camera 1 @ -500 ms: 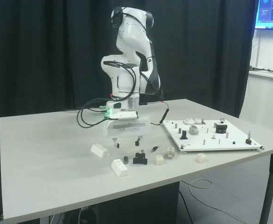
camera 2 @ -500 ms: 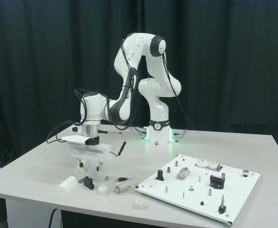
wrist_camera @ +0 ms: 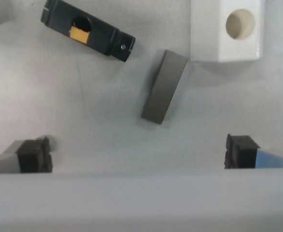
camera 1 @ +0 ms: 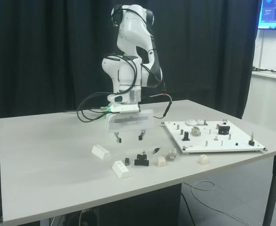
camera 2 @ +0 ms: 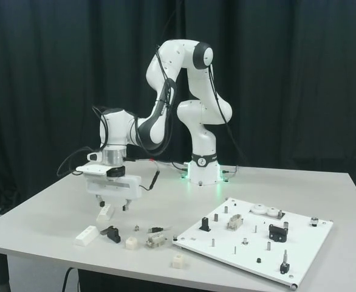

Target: Remove round peg 2.

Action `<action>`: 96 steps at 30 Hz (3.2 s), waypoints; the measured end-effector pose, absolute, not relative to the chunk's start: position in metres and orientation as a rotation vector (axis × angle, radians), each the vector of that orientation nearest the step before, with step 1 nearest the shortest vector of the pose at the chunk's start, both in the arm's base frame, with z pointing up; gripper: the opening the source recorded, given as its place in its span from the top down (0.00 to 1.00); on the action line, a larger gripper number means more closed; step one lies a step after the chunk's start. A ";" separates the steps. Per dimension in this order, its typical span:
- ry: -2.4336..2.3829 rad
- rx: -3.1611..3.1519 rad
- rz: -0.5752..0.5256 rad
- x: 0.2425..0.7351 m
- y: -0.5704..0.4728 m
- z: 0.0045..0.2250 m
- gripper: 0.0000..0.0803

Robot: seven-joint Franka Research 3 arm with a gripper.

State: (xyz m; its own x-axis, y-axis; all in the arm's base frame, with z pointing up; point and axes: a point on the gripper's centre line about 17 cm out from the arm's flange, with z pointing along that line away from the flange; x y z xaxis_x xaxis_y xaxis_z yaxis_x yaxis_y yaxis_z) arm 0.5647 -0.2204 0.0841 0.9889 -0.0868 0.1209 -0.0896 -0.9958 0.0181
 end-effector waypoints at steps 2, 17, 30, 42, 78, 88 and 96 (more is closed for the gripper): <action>-0.139 3.111 0.190 0.566 -0.221 0.088 0.00; -0.131 3.117 0.178 0.570 -0.225 0.101 0.00; -0.040 3.116 0.171 0.571 -0.227 0.105 0.00; 0.021 3.120 0.165 0.574 -0.216 0.105 0.00; 0.028 3.234 0.070 0.595 0.013 0.110 0.00; 0.045 3.236 0.060 0.589 0.099 0.107 0.00; 0.102 3.202 0.113 0.594 0.128 0.097 0.00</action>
